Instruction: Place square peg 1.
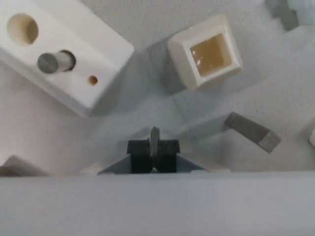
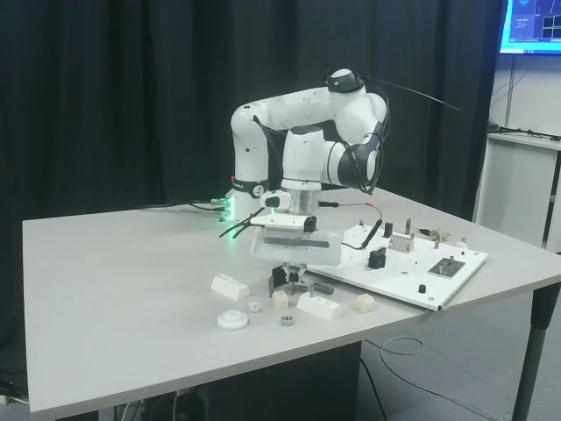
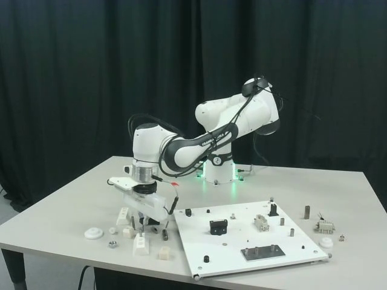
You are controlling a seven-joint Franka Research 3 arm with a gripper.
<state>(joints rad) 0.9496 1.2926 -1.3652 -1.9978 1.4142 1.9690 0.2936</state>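
We judge the grey square peg (image 1: 253,132), lying on the table (image 1: 275,88) near the white square-socket block (image 1: 206,51), to be rigid, light and smooth-sided, best pinched across opposite flat faces mid-length, while our gripper (image 1: 154,147) hangs pressed together, holding nothing.

White arm (image 3: 205,142) reaches from its base at frame centre in the second room view, elbow high at upper right, forearm sloping down to the left. Wrist points straight down. End effector (image 1: 153,156) hangs low over the surface (image 2: 114,289), black fingers (image 1: 140,153) nearly together, clamped on a thin grey piece.
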